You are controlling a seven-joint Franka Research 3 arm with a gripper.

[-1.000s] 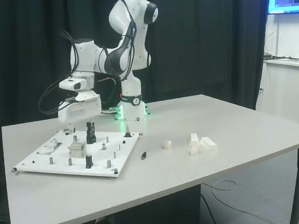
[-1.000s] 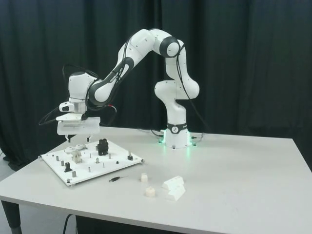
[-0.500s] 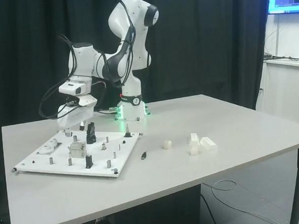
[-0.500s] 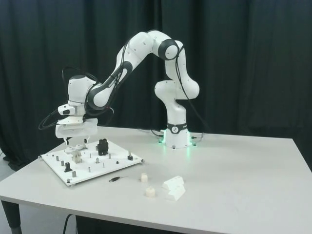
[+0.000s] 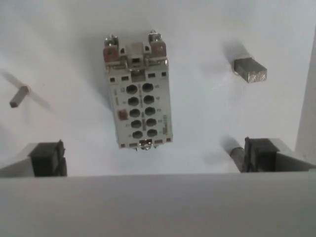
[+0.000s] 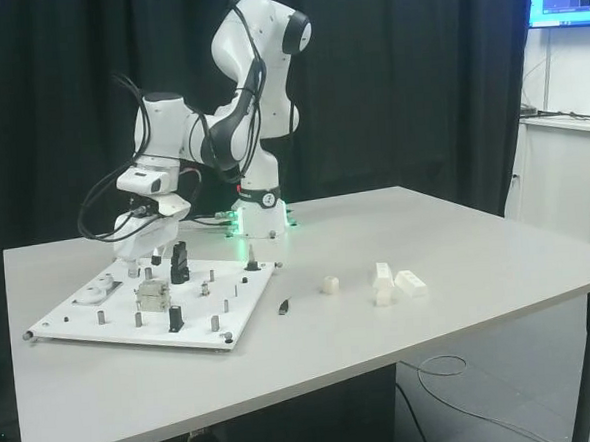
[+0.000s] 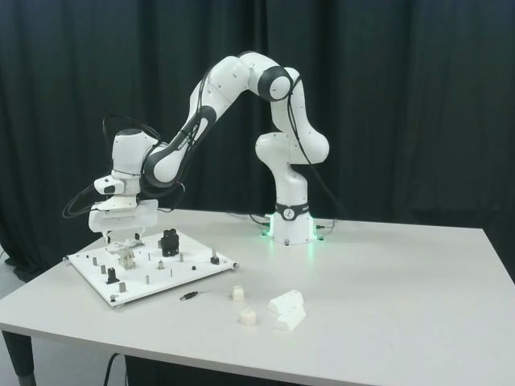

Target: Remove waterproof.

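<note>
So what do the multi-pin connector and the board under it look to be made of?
The connector: likely matte moulded plastic, judging by its grid of round sockets, with shiny metal-looking screws at the ends. The board: smooth white, plastic or painted; can't tell which.

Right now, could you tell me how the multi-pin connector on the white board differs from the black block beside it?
The multi-pin connector is pale, with two rows of round sockets; the black block is dark, and its details are too small to tell. The connector sits under the gripper; the block stands beside it. Both are on the white board.

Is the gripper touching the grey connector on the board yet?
Apart. The wrist view shows bare white board between each black fingertip and the connector; the gripper straddles it with its fingers spread wide.
</note>
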